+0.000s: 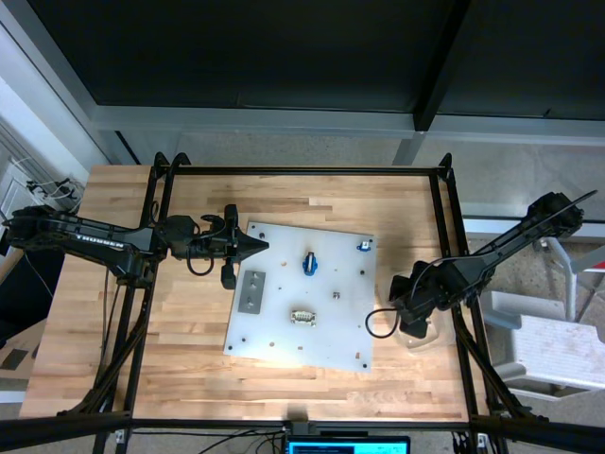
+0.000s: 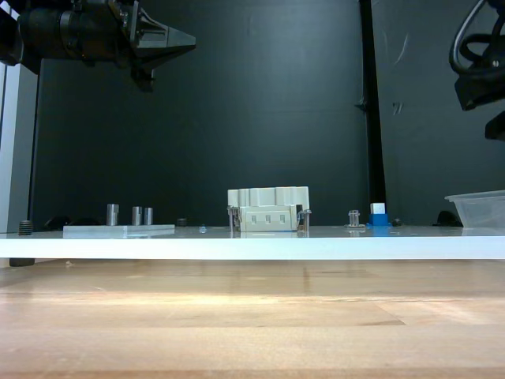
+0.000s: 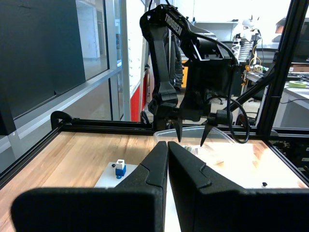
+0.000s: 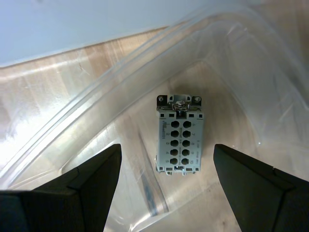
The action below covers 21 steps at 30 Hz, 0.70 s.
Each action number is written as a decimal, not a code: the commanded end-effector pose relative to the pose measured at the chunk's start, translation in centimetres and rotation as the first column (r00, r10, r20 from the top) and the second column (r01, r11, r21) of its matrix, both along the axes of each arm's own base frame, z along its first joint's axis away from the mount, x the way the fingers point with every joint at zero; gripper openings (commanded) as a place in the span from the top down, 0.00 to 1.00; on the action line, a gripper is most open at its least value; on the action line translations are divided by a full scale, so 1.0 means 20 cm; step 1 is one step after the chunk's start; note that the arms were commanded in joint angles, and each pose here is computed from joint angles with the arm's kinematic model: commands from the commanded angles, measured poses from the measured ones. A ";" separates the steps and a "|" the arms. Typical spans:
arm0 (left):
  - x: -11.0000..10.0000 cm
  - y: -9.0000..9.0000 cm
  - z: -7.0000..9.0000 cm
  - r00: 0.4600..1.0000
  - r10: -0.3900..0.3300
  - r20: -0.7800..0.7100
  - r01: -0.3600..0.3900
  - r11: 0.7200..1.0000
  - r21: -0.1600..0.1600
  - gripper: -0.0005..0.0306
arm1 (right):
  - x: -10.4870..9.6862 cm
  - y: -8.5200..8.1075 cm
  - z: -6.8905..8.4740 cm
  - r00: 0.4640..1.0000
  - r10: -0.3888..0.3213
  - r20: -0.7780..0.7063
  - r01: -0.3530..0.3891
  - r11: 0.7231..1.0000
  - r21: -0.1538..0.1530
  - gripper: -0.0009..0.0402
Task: Remove the HAN10-E connector and place it in the container
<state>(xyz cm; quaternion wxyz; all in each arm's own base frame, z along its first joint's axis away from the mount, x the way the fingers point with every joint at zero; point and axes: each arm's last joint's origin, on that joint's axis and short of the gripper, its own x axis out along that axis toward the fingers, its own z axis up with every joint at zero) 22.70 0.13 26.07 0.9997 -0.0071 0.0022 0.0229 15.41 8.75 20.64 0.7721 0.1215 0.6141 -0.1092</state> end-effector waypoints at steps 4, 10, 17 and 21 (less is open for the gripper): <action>0.00 0.00 0.00 1.000 0.000 0.000 0.000 1.000 0.000 0.98 | -0.01 0.00 0.07 1.000 -0.003 0.009 0.003 1.000 0.006 0.33; 0.00 0.00 0.00 1.000 0.000 0.000 0.000 1.000 0.000 0.98 | -0.01 0.00 0.14 1.000 -0.006 0.018 0.006 1.000 0.012 0.33; 0.00 0.00 0.00 1.000 0.000 -0.001 0.000 1.000 0.000 0.98 | -0.01 -0.01 0.15 1.000 -0.006 0.012 0.006 1.000 0.008 0.33; 0.00 0.00 0.00 1.000 0.000 0.000 0.000 1.000 0.000 0.98 | -0.01 -0.01 0.15 1.000 -0.008 0.012 0.008 1.000 0.009 0.33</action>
